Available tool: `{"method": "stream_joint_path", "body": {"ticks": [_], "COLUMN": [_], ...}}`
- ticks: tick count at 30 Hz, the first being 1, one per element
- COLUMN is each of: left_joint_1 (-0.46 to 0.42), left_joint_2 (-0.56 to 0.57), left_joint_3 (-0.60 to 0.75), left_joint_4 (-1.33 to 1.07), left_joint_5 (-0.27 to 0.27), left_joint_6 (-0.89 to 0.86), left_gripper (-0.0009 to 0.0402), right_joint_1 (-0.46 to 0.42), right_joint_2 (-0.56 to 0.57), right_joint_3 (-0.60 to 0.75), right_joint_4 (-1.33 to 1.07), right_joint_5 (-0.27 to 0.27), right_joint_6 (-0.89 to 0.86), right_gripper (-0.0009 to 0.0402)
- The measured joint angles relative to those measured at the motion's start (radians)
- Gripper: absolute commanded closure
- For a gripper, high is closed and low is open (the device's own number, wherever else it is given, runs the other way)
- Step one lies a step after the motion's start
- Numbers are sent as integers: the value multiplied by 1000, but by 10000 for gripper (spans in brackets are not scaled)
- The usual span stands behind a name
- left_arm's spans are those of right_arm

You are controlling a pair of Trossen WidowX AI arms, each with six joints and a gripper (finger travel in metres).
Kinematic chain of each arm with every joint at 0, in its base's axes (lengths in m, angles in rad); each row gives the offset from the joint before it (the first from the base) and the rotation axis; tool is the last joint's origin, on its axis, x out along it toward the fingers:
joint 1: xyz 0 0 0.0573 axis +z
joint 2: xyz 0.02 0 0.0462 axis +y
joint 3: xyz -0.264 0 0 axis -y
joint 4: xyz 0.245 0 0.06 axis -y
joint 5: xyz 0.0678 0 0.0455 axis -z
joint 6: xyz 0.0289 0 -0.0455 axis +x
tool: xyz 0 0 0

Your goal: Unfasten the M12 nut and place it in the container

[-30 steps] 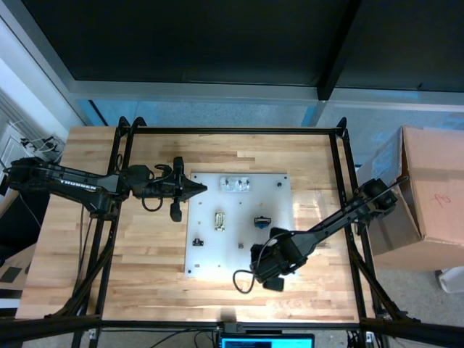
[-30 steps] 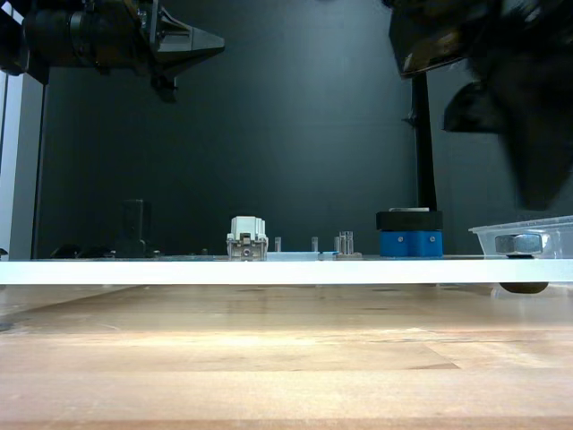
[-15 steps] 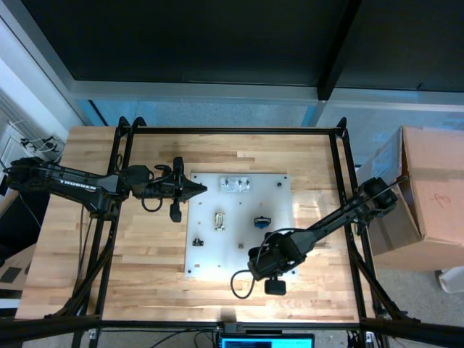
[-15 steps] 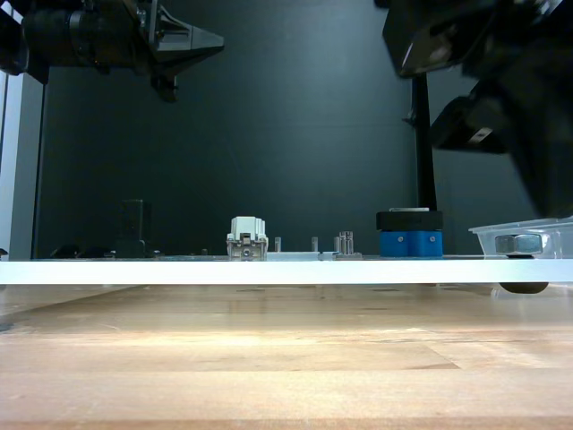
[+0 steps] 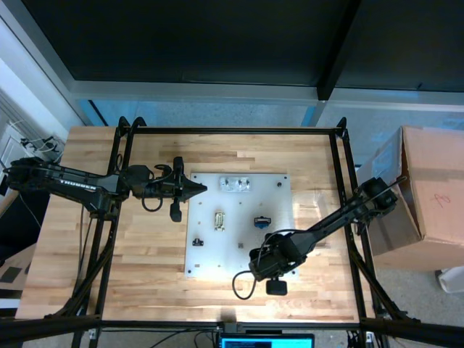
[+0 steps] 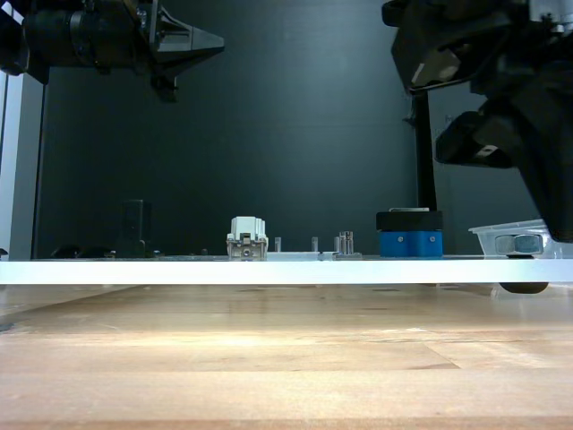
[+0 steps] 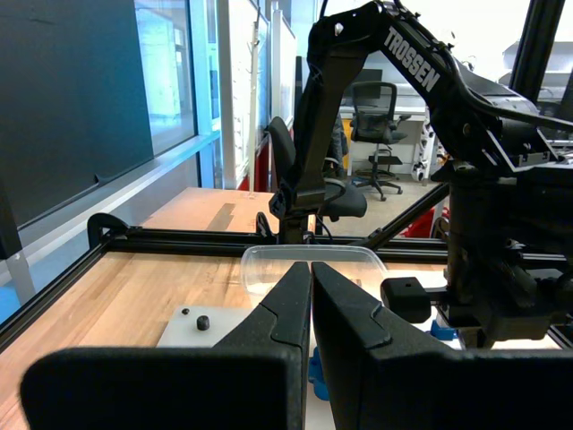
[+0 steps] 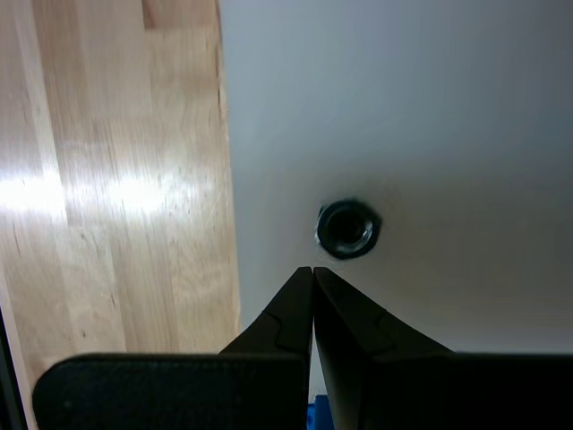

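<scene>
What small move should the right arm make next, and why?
Probably open the right gripper and lower it over the nut: it hangs shut on nothing above the nut, which seems to sit on its stud. The left gripper hovers over the board's far left edge.

The table (image 5: 145, 246) is pale planked wood with a soft sheen and a streak of glare. The board (image 5: 217, 257) on it is smooth, matt white, plastic by the look. The nut (image 6: 522, 243) glints like silver metal. The tray (image 7: 269, 255) is clear, glossy plastic. The left gripper (image 7: 311, 266), high beside the board's far left corner, and the right gripper (image 8: 312, 269), over its near right edge, have matt black plastic fingers pressed together. The box (image 5: 428, 196) at the right is dull brown cardboard.
</scene>
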Motion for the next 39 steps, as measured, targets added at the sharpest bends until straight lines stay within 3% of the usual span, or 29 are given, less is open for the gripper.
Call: {"method": "stream_joint_path", "body": {"ticks": [11,13,19,22,26,32,39], "left_joint_1": [0,0,0,0,0,0,0], "left_joint_2": [0,0,0,0,0,0,0], "left_joint_3": [0,0,0,0,0,0,0], "left_joint_4": [0,0,0,0,0,0,0], "left_joint_5": [0,0,0,0,0,0,0], "left_joint_6": [0,0,0,0,0,0,0], "left_gripper": [393,393,393,393,393,393,393], "right_joint_1": [-1,-1,-1,-1,0,-2,0], "right_joint_2": [0,0,-8,-9,-9,-9,9], "right_joint_3": [-16,-16,12,29,40,88,102], "right_joint_4": [29,21,-71,-117,-119,-113,-106], "right_joint_5": [-11,20,225,246,188,-19,-22], "right_joint_6": [0,4,68,72,76,47,45], "right_gripper": [393,393,393,393,393,393,393]}}
